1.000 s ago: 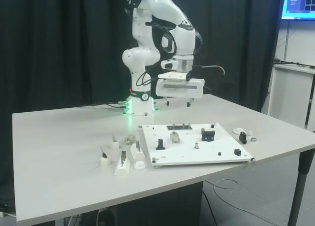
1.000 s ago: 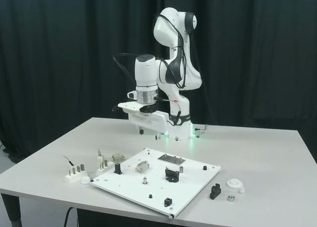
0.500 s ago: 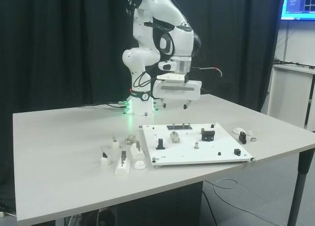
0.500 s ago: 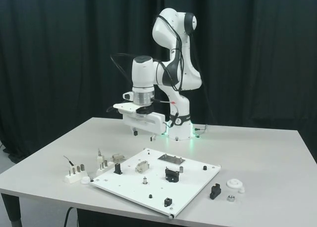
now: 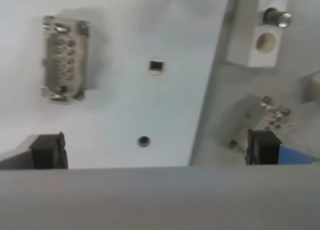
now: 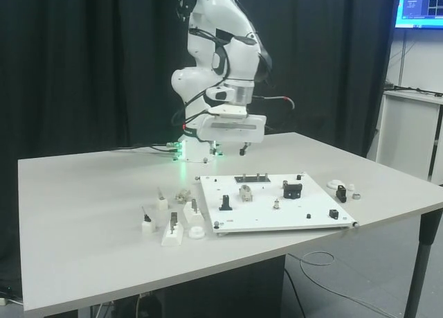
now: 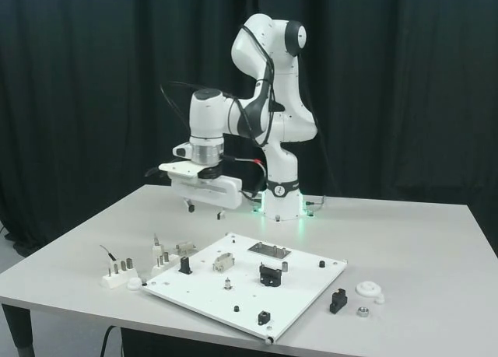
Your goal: Pick Ethernet.
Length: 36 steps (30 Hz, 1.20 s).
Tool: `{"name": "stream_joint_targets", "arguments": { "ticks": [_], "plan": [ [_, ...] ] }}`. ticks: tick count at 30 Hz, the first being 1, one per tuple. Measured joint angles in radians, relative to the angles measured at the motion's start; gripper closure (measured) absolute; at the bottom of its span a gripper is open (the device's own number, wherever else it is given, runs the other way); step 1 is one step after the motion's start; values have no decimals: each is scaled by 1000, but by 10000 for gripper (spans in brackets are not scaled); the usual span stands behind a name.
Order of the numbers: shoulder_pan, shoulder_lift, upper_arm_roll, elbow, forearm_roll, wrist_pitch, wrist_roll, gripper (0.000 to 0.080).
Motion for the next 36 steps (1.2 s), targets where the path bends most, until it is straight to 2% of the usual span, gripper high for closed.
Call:
{"name": "stream_joint_targets", "arguments": {
  "ticks": [8, 22, 31, 36],
  "plan": [
    [-42, -1, -20, 4, 0, 0, -191, 3],
    [-89, -1, -61, 5, 0, -15, -383, 3],
    [-121, 11, -112, 5, -5, -14, -541, 3],
    [-138, 34, -146, 5, -5, 11, -662, 3]
  ]
}}
